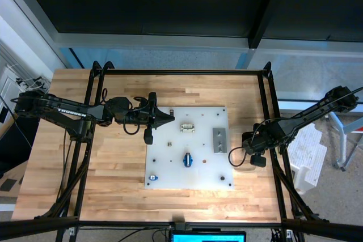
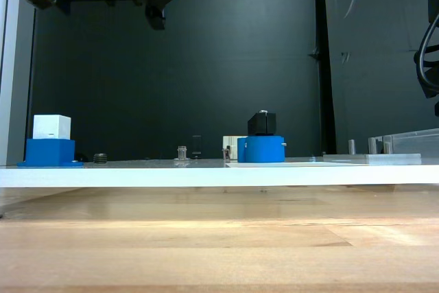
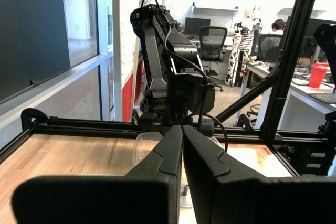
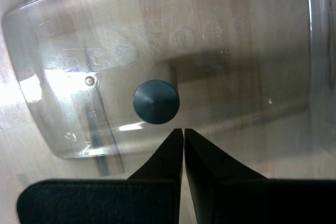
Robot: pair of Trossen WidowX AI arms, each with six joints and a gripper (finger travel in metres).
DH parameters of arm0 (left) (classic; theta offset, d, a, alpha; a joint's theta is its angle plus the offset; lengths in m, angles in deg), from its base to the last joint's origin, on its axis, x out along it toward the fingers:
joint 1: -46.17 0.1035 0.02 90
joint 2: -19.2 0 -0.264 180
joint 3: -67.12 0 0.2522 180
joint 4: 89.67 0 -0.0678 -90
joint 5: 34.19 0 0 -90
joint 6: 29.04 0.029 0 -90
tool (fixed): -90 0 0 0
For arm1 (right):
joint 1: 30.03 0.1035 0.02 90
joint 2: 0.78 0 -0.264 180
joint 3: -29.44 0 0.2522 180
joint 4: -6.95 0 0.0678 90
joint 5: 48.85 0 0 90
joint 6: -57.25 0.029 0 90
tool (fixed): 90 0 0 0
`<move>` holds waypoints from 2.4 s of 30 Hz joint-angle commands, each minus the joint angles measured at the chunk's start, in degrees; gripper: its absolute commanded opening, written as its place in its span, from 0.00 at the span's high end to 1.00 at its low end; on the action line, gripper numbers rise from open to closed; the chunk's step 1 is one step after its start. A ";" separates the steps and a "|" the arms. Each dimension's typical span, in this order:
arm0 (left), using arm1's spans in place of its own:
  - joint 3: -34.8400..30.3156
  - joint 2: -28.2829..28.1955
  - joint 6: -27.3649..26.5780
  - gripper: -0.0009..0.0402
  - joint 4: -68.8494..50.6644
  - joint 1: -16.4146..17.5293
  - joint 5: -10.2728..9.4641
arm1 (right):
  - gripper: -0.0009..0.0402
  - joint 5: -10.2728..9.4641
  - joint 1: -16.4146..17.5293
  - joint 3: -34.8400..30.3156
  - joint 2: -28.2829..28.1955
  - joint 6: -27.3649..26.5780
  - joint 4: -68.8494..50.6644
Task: Pick the 16mm cylinder and install on the taskboard
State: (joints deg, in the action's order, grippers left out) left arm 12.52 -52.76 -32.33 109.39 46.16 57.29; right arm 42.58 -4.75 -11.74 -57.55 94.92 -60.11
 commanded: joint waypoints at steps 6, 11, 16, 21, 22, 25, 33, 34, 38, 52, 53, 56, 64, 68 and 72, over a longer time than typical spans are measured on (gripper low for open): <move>-0.02 -0.02 0.02 0.98 0.02 0.00 0.00 | 0.97 0.02 0.02 -0.02 0.00 0.02 -0.04; -0.02 -0.02 0.00 0.98 0.02 0.00 0.00 | 0.97 -0.02 0.04 -0.04 0.02 0.02 -0.02; -0.02 -0.02 0.00 0.98 0.02 0.00 0.00 | 0.97 -0.04 0.11 -0.72 0.02 0.02 -0.48; -0.02 -0.02 0.02 0.98 0.02 0.00 0.00 | 0.98 0.09 0.13 -4.37 0.02 -0.02 -5.25; -0.02 -0.02 0.02 0.98 0.02 0.00 0.00 | 0.98 0.09 0.15 -5.25 0.02 -0.02 -6.47; -0.02 -0.02 0.00 0.98 0.02 0.00 0.00 | 0.98 0.07 0.15 -7.48 0.02 0.00 -9.11; -0.02 -0.02 0.02 0.98 0.02 0.02 0.00 | 0.98 0.55 0.22 -11.74 0.02 1.20 -10.75; -0.02 -0.02 0.02 0.98 0.02 0.02 0.00 | 0.98 0.59 0.22 -12.09 0.02 1.38 -10.75; -0.02 -0.02 0.00 0.98 0.02 0.00 0.00 | 0.95 2.36 0.26 -13.35 0.02 2.58 -10.73; -0.02 -0.02 0.02 0.98 0.02 0.00 0.00 | 0.58 3.72 0.35 -13.92 0.00 2.67 -10.08; -0.02 -0.02 0.00 0.98 0.02 0.02 0.02 | 0.56 3.74 0.37 -13.86 0.00 2.67 -9.51; -0.02 -0.02 0.00 0.98 0.02 0.02 0.00 | 0.51 3.78 0.37 -13.05 -0.02 2.62 -7.17; -0.02 -0.02 0.02 0.98 0.02 0.00 0.02 | 0.49 3.76 0.46 -11.43 -3.61 2.34 -4.55; -0.02 -0.02 0.02 0.98 0.02 0.00 0.00 | 0.49 4.63 0.52 -11.21 -5.35 1.97 -4.35; -0.02 -0.02 0.00 0.98 0.02 0.02 0.02 | 0.49 4.63 0.55 -10.27 -5.70 1.86 -3.63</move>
State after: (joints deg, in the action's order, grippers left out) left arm 12.50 -52.78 -32.33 109.39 46.16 57.29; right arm 47.32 -4.20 -22.41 -63.26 96.80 -64.09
